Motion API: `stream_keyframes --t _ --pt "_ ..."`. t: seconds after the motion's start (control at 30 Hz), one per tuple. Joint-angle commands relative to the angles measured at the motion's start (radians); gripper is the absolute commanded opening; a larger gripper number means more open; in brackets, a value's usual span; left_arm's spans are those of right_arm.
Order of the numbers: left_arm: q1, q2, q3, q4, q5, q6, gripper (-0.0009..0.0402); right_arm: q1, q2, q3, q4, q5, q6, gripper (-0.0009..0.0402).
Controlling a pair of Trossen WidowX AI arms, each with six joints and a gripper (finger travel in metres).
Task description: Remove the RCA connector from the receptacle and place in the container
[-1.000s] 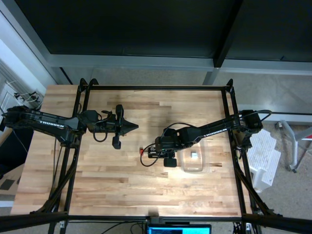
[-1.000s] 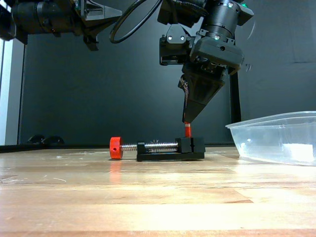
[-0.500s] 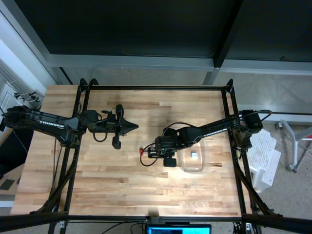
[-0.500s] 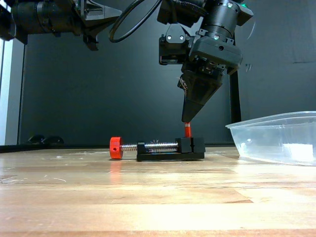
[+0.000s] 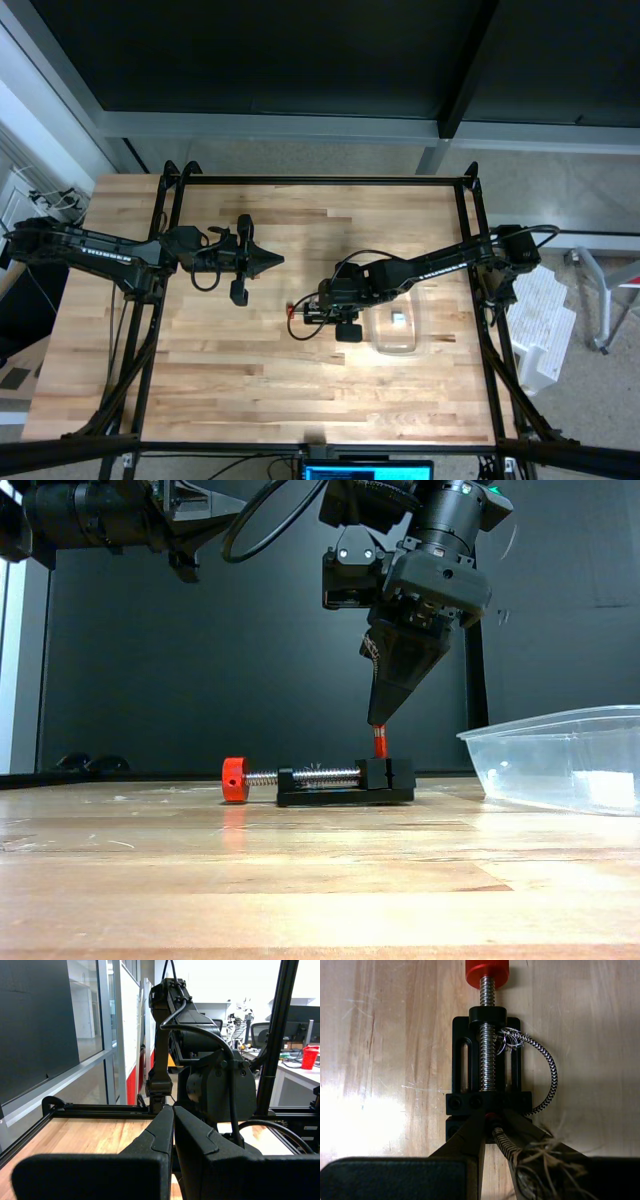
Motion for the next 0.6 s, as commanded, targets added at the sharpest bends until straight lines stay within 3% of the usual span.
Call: stream_keyframes --t 0.03,0.6 --pt "0.000 0.000 0.000 0.000 0.000 0.000 0.0000 0.000 -0.007 0.004 0.000 0.000 0.001 0.0000" --pt "0.000 0.000 0.000 0.000 0.000 0.000 0.0000 0.001 -0.113 0.004 -0.035 0.000 0.005 0.0000"
